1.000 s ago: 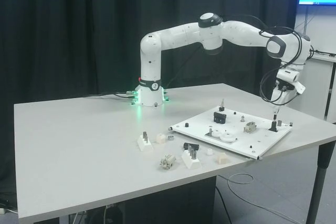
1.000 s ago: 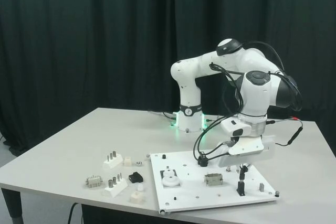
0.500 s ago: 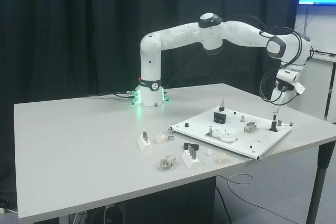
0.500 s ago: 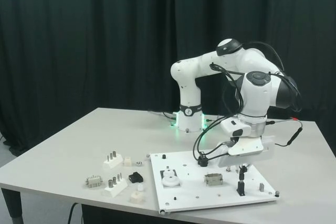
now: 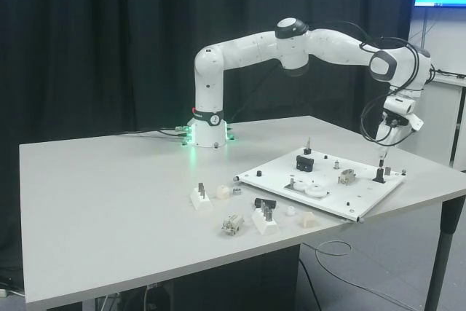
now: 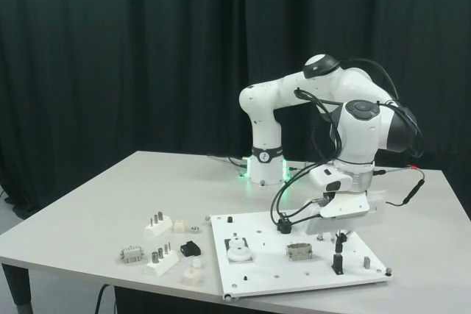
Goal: Insert USB.
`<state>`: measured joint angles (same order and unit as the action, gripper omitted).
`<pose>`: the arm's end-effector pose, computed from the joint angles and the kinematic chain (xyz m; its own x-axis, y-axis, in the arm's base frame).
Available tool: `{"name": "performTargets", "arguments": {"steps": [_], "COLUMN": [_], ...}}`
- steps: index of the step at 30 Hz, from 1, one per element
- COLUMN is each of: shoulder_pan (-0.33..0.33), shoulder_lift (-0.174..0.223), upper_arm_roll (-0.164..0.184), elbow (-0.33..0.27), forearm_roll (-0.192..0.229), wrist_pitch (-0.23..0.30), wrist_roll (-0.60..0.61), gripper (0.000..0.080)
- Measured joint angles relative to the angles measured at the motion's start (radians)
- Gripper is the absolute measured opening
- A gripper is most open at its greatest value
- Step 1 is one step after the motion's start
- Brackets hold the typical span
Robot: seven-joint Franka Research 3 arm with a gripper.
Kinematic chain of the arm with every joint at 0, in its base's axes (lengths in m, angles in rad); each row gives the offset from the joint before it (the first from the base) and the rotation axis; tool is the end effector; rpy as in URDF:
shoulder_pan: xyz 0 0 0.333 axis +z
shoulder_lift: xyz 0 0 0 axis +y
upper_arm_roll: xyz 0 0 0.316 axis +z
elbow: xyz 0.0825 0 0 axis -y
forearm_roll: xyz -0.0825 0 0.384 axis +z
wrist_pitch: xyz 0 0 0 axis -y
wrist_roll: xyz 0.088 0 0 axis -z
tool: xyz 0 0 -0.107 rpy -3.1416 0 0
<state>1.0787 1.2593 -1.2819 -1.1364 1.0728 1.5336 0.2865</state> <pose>0.6701 0.3053 0.2761 0.9543 -0.2731 -0.1216 -0.2573 -0.9574 0.1310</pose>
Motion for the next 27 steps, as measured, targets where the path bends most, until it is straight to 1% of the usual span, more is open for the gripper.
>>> {"name": "performTargets", "arguments": {"steps": [16,27], "shoulder_pan": [-0.007,-0.007], "shoulder_lift": [0.001,0.001], "upper_arm_roll": [0.014,0.015], "elbow": [0.000,0.001], "forearm_roll": [-0.007,-0.007], "wrist_pitch": [0.010,0.010], "wrist_roll": [0.001,0.006], "gripper": [0.0087,0.0087]}}
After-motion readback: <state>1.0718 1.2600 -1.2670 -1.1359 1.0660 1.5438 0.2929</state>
